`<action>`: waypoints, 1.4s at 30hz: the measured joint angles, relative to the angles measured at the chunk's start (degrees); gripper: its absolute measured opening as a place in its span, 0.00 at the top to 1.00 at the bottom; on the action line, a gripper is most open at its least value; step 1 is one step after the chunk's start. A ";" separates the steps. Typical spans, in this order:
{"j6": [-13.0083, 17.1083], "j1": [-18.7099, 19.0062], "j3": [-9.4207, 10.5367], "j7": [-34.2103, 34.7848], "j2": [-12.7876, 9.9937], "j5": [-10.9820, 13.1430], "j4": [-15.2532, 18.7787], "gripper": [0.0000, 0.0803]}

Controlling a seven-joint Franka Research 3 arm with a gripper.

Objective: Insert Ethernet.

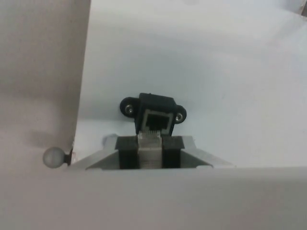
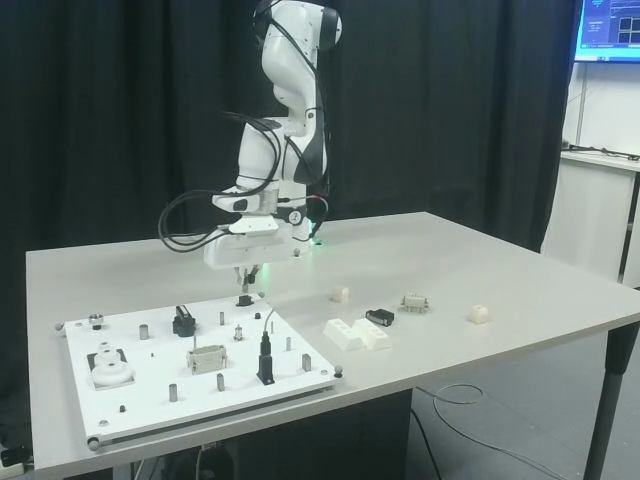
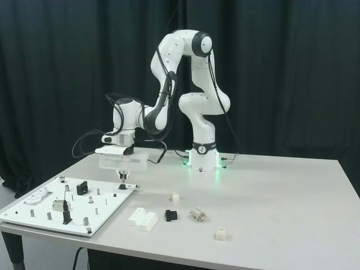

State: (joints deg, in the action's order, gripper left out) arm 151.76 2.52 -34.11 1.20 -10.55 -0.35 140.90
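In the wrist view a black Ethernet socket (image 1: 153, 115) is screwed to the white board (image 1: 230, 96) by two lugs, its opening facing the camera. My gripper (image 1: 149, 147) is shut on the Ethernet plug (image 1: 149, 140), held between two black fingers (image 1: 125, 151). The plug's tip sits right at the socket's lower edge, lined up with the opening. In the room views the gripper (image 2: 243, 272) (image 3: 122, 175) hangs just above the socket (image 2: 243, 299) (image 3: 122, 186) at the far edge of the board (image 2: 130, 400).
The board carries several pegs, a black upright connector with a cable (image 2: 266, 362), a black part (image 2: 183, 322) and a white round piece (image 2: 108, 370). On the table beside it lie white blocks (image 2: 357, 334), a small black part (image 2: 380, 317) and other small pieces (image 2: 413, 300).
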 joint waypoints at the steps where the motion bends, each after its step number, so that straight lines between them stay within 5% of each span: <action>1: 0.03 0.00 0.03 0.00 0.00 0.00 0.01 0.88; 42: 1.93 0.00 0.02 -0.12 -0.89 0.15 0.10 0.88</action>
State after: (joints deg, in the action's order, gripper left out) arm 153.70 2.52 -34.08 1.08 -11.45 -0.20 141.01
